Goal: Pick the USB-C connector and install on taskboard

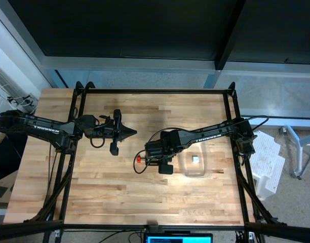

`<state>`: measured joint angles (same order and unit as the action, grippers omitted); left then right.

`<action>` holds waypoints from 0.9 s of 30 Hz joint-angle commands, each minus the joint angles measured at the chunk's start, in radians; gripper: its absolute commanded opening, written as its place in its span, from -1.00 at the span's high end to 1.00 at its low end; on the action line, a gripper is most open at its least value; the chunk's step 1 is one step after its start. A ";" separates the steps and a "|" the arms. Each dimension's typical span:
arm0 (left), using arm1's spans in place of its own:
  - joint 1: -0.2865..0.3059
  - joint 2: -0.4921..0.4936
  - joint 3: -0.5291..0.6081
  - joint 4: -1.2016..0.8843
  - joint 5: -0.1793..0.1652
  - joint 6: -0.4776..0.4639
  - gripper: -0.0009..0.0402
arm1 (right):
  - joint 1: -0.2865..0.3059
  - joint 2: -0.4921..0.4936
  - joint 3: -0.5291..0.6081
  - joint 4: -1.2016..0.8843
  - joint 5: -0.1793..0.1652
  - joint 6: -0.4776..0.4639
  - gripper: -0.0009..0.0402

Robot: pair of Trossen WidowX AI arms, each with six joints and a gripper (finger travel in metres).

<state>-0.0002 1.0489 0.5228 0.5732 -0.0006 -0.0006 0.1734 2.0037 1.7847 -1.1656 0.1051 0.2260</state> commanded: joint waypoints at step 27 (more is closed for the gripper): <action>0.000 0.000 0.000 0.000 0.000 0.000 0.96 | -0.008 0.001 -0.027 0.017 -0.001 0.011 0.96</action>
